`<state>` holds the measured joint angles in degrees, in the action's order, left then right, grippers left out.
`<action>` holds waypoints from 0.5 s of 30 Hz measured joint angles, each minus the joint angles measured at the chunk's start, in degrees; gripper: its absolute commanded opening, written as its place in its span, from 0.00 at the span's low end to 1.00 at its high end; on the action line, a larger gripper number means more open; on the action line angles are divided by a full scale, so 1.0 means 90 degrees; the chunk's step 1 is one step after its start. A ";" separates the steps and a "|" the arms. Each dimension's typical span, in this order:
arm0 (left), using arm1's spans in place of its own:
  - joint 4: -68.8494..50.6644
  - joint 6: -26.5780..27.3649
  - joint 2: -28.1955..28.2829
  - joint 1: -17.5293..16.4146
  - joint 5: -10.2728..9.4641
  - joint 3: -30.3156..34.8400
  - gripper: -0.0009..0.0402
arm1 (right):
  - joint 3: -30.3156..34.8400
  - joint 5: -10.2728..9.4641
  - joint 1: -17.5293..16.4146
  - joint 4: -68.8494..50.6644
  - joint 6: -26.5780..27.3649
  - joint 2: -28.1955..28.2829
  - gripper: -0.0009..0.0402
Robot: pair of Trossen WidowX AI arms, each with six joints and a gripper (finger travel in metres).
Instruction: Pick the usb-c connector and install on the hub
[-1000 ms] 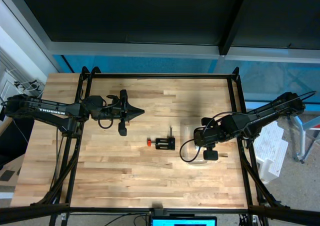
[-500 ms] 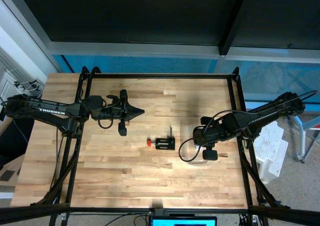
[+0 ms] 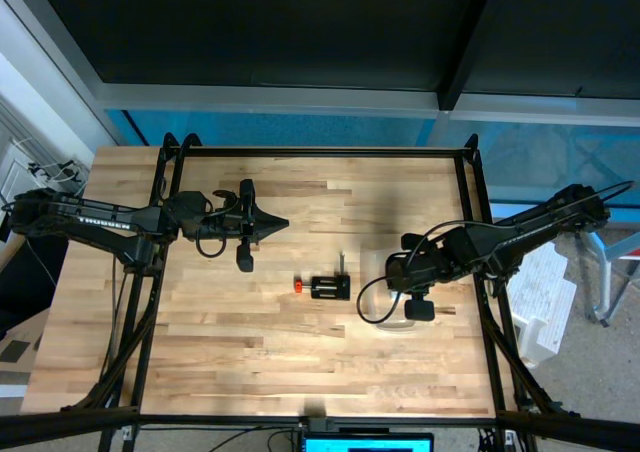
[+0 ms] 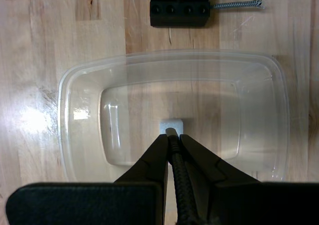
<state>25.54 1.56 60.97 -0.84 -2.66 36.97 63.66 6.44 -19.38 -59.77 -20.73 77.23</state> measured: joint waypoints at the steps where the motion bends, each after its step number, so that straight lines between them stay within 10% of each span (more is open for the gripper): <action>1: -0.0002 -0.0002 0.0000 0.0000 0.0002 0.0000 0.02 | -0.0002 0.0000 0.0000 0.0010 0.0000 0.0022 0.02; 15: 0.0000 0.0000 0.0000 0.0000 0.0002 0.0000 0.02 | 0.0440 0.0007 0.0092 0.0100 -0.0170 0.0437 0.02</action>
<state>25.54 1.56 60.97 -0.84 -2.63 36.97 67.61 6.50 -18.55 -58.87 -22.26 81.17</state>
